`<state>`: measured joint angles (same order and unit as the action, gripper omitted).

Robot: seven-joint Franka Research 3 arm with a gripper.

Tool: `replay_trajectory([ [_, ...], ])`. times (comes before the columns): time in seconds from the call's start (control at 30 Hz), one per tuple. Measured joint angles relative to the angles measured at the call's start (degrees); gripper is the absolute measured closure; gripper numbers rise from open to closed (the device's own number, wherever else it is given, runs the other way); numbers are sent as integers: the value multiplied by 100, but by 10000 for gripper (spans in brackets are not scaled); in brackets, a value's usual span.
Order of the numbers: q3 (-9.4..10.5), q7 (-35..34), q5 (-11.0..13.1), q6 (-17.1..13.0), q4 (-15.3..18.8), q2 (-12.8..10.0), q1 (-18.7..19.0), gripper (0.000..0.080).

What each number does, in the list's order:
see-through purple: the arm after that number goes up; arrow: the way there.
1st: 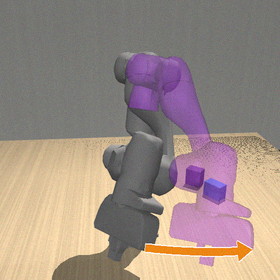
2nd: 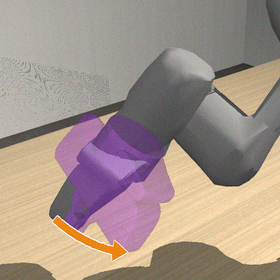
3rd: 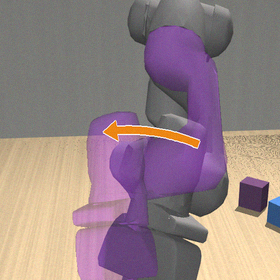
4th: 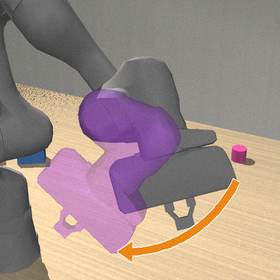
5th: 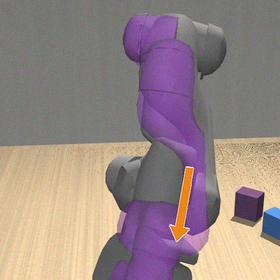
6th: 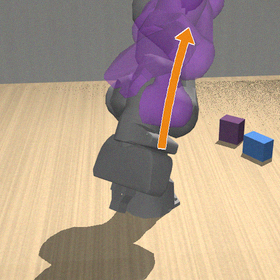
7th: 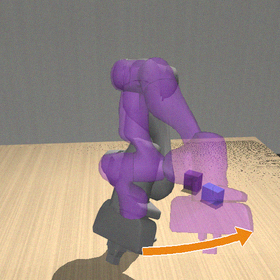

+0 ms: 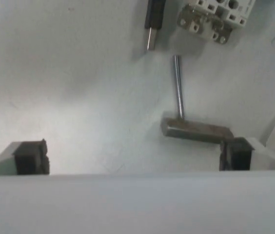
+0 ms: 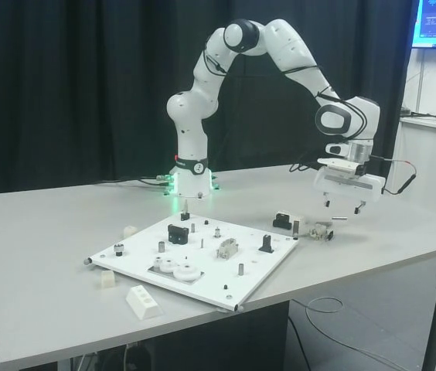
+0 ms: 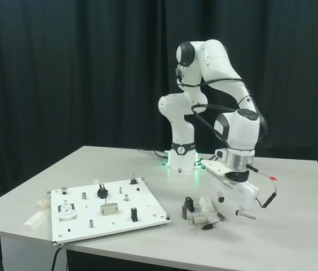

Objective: Remove round peg 3.

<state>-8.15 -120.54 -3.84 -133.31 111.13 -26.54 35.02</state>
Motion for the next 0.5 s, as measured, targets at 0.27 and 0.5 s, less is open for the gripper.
replay_trajectory([
  [0.27,-50,0,-22,0,-13,35,-1,10],
  [0.5,-89,0,-62,0,-14,74,-2,4],
])
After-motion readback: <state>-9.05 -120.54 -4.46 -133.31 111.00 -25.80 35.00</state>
